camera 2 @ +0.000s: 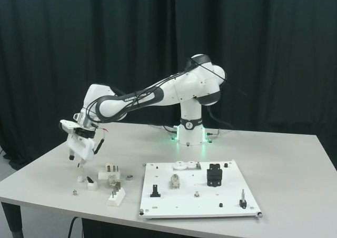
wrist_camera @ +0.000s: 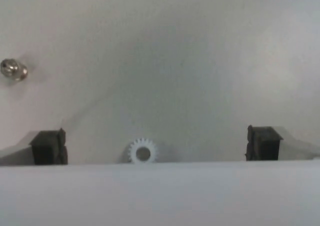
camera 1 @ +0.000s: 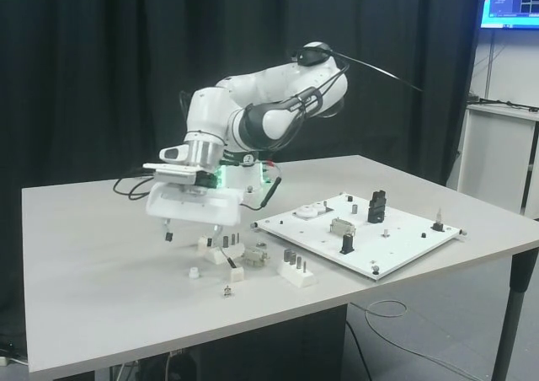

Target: Pick small gear.

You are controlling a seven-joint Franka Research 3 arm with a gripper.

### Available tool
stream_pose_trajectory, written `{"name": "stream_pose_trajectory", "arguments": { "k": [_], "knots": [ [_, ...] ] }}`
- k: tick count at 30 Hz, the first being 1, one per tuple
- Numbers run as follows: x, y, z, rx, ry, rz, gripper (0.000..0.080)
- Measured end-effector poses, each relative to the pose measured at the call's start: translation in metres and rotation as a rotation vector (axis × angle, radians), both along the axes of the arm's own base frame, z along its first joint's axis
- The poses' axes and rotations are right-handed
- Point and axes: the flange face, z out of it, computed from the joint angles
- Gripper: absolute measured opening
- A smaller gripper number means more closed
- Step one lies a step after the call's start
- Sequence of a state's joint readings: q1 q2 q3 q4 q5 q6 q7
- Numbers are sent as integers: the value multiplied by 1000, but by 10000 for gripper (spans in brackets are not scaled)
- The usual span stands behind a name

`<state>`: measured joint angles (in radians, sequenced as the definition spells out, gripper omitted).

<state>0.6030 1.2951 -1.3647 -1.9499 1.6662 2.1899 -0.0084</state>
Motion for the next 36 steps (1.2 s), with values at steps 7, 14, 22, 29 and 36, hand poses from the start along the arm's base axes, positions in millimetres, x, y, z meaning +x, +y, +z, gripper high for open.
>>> {"name": "stream_pose_trajectory", "arguments": {
  "k": [7,14,22,29,36],
  "knots": [
    [3,-15,-10,53,17,9,800],
    [3,-24,-15,107,56,27,800],
    [10,-27,-20,102,139,201,800],
    [16,-30,-27,92,204,315,800],
    [23,-33,-35,113,254,358,800]
  ]
}}
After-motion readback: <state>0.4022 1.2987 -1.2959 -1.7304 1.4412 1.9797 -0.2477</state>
